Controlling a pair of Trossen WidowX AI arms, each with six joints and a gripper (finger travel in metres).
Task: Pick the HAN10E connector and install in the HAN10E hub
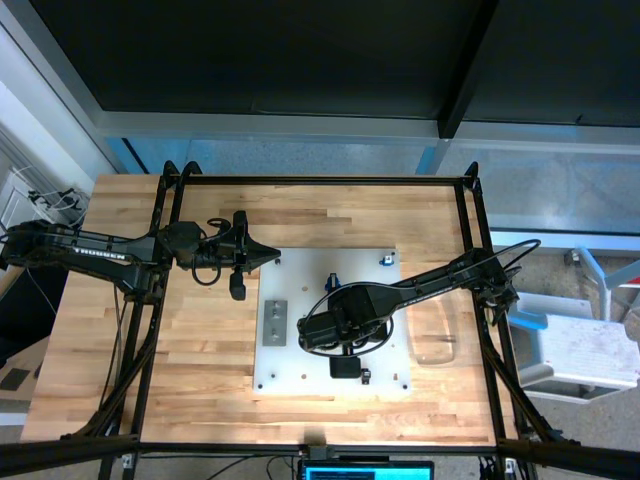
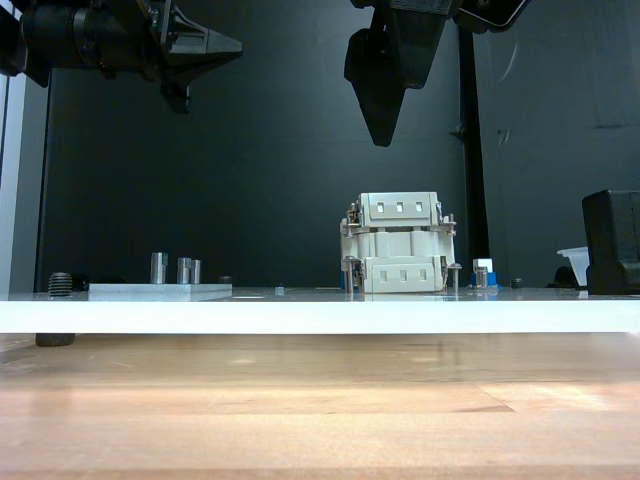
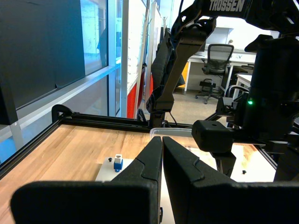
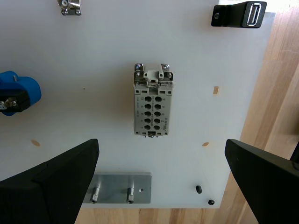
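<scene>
- right gripper [image 4: 161, 142] fingers [image 4: 60, 184] are spread wide, empty, above the han10e connector [image 4: 152, 100], seated on the han10e hub [image 2: 400, 272].
- left gripper [image 3: 162, 142] fingers are pressed together, empty, raised over the board's [image 1: 300, 275] left edge.

Wooden table [image 1: 200, 385] bears white board [image 1: 292, 368], clear container [image 1: 438, 338].

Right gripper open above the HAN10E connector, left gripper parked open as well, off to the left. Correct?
Not quite. The left gripper is shut; the left wrist view shows its fingers pressed together. The rest holds: the right gripper hangs open above the HAN10E connector, and the left one is parked off to the left.
</scene>
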